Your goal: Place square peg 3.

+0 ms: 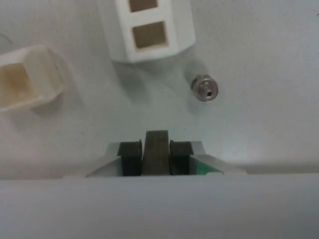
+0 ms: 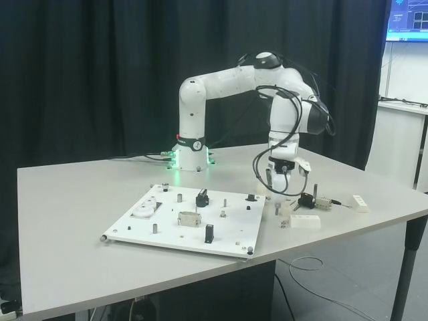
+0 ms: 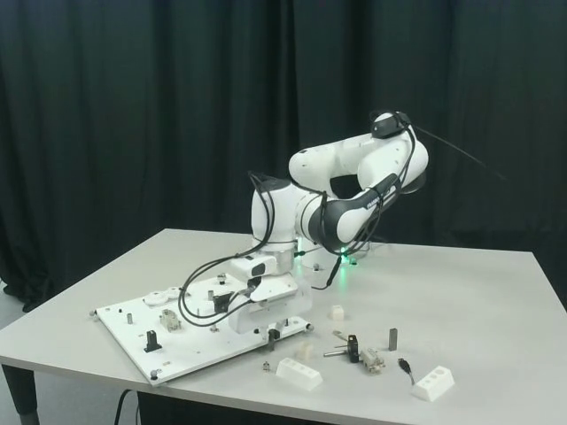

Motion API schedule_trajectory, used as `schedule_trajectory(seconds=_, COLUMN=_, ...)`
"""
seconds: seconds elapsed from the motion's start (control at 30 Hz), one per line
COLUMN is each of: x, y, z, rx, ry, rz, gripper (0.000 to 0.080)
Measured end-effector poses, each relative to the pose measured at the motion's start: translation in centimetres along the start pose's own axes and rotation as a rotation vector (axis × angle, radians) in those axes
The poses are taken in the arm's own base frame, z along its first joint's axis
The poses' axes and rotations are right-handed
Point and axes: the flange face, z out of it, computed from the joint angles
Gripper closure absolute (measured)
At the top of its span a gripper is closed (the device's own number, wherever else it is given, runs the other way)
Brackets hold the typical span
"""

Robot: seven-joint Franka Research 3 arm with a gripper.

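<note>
The gripper [image 1: 156,158] is clamped on what looks like the square peg [image 1: 156,149], held between its fingers above the table [image 1: 259,59], with the white holder block [image 1: 147,27] ahead, so placing remains undone.

white holder block [image 1: 149,30] cut off at wrist view's edge, small board parts [image 2: 200,221] indistinct

**Materials and Finishes**

The surface [image 1: 259,45] is seen as smooth, matt grey laminate. The white holder block [image 1: 149,30] looks like matt moulded plastic. A bolt head [image 1: 205,88] shows bright, glossy metal. The peg [image 1: 156,152] held in the claw [image 1: 156,158] appears as dull grey metal between black, rubbery pads [image 1: 130,158]. The arm's [image 2: 227,80] shell is glossy white plastic; the curtain [image 3: 133,106] is black cloth.
</note>
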Motion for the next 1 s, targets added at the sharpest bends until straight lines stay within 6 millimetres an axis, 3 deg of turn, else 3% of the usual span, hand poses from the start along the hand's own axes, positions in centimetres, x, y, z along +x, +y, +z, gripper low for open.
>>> schedule_trajectory(seconds=0.37, x=-0.1, y=0.1, z=1.6, rx=0.010, ry=-0.030, rz=0.006, gripper=0.0689)
schedule_trajectory(seconds=0.67, x=0.2, y=0.0, z=1.7, rx=0.011, ry=-0.029, rz=0.001, gripper=0.0667)
schedule_trajectory(seconds=0.7, x=0.3, y=-0.1, z=1.6, rx=0.010, ry=-0.028, rz=0.000, gripper=0.0137)
schedule_trajectory(seconds=0.87, x=0.8, y=-0.3, z=0.8, rx=0.006, ry=-0.024, rz=0.000, gripper=0.0137)
schedule_trajectory(seconds=0.9, x=0.9, y=-0.4, z=0.7, rx=0.005, ry=-0.024, rz=0.000, gripper=0.0028)
schedule_trajectory(seconds=1.0, x=1.1, y=-0.5, z=0.1, rx=-0.001, ry=-0.025, rz=0.000, gripper=0.0028)
